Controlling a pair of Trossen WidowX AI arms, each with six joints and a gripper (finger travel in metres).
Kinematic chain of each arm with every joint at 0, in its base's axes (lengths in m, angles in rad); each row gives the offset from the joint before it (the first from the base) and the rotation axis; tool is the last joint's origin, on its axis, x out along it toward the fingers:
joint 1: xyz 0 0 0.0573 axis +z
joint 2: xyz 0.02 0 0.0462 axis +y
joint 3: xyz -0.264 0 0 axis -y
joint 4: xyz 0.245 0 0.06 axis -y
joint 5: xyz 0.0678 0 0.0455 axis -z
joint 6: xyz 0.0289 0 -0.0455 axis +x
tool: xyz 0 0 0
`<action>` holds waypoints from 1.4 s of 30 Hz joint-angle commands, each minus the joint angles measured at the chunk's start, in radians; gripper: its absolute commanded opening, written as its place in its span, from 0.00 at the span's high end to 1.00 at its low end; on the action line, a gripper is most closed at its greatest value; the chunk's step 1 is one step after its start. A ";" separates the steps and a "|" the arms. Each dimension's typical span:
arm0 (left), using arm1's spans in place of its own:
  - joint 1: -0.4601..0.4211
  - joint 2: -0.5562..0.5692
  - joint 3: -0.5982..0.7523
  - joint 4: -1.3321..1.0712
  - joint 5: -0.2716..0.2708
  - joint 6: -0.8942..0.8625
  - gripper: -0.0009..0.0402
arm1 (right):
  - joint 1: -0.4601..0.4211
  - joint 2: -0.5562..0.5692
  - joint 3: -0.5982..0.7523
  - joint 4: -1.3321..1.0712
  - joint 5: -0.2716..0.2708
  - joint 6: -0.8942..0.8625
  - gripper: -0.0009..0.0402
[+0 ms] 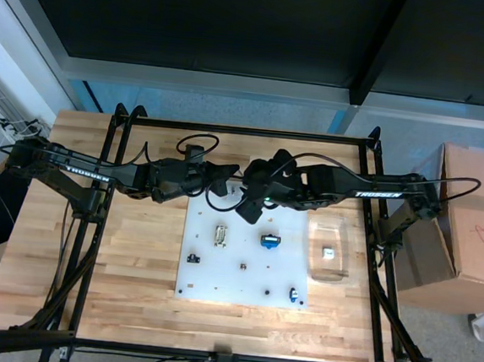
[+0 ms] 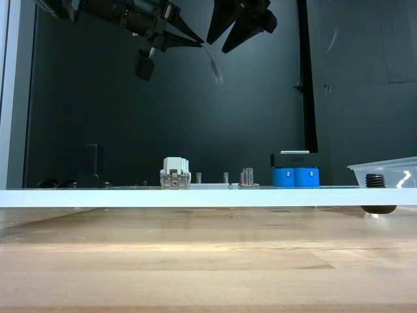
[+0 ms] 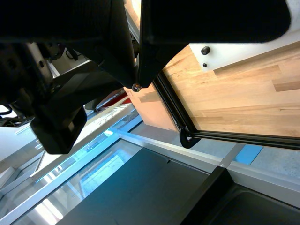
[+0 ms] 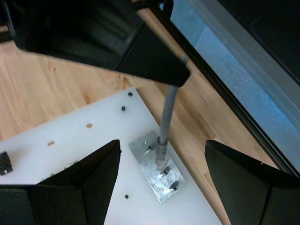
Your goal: Pick the RJ45 connector and install on the taskboard
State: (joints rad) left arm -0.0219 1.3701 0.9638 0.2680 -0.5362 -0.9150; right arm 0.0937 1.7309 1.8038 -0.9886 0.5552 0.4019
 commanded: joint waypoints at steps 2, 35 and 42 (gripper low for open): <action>-0.001 0.000 0.000 -0.002 0.013 0.011 0.98 | -0.001 0.027 0.003 -0.008 -0.006 0.001 0.37; -0.006 0.000 0.000 -0.002 0.019 0.038 0.98 | -0.046 0.033 -0.029 0.020 -0.005 -0.043 0.73; -0.006 0.000 0.000 0.001 0.021 0.037 0.98 | -0.046 0.032 -0.029 0.020 -0.006 -0.043 0.96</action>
